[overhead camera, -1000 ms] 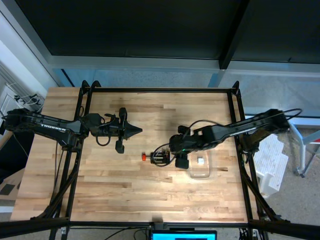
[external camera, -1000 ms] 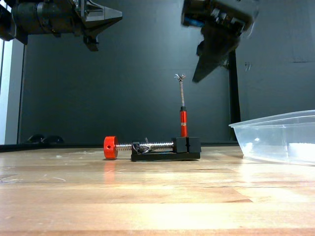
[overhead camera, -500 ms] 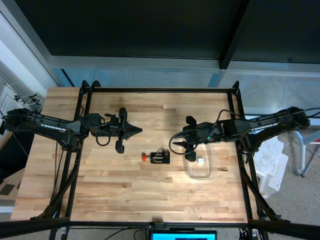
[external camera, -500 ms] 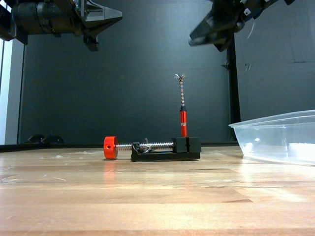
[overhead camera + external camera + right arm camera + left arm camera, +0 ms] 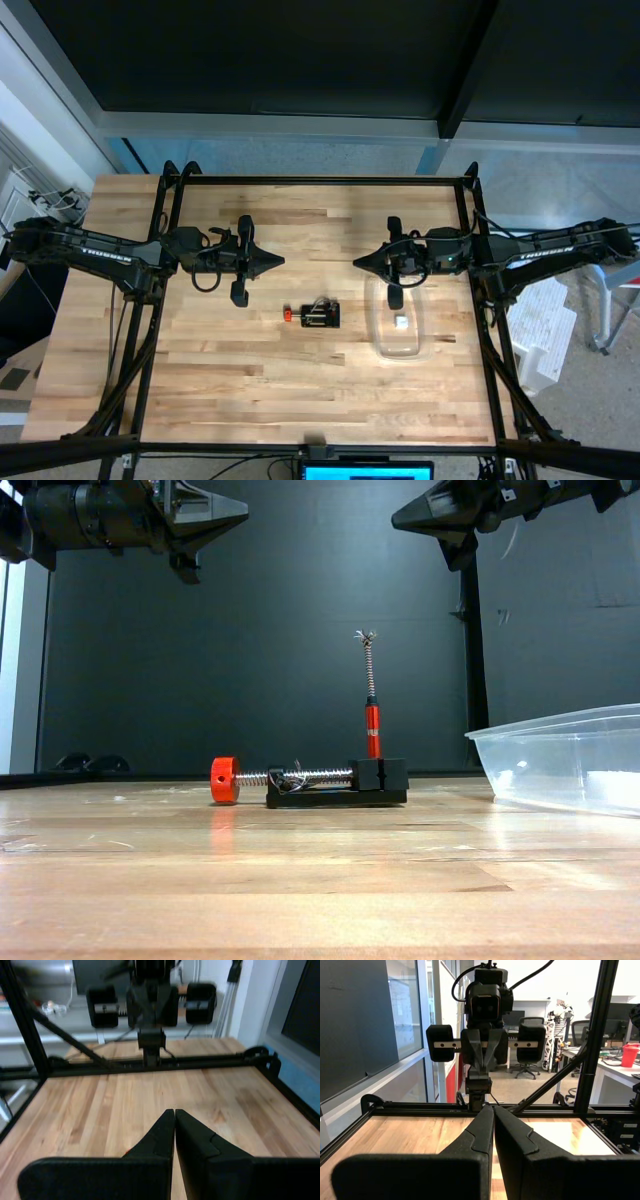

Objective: Pick the RCA connector and install on taskboard

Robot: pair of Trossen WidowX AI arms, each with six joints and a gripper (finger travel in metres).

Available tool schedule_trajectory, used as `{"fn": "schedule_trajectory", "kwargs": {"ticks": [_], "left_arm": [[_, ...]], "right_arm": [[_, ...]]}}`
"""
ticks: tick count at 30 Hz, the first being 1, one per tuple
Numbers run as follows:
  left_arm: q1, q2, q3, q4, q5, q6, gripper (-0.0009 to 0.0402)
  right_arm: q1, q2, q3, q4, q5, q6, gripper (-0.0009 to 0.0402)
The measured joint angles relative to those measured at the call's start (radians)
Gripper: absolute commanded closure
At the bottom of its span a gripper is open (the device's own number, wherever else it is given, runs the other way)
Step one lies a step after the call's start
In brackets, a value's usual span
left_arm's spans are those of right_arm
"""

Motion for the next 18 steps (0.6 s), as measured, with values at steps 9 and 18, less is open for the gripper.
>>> {"fn": "schedule_trajectory", "kwargs": {"ticks": [9,18], "left_arm": [[0.000,0.000,0.000,0.000,0.000,0.000,0.0393],[0.000,0.000,0.000,0.000,0.000,0.000,0.0393]], "right_arm": [[-0.035,-0.040,-0.093,0.192,-0.050,-0.007,0.0394],[-0.046,-0.084,-0.153,0.243,-0.050,-0.008,0.0393]]}}
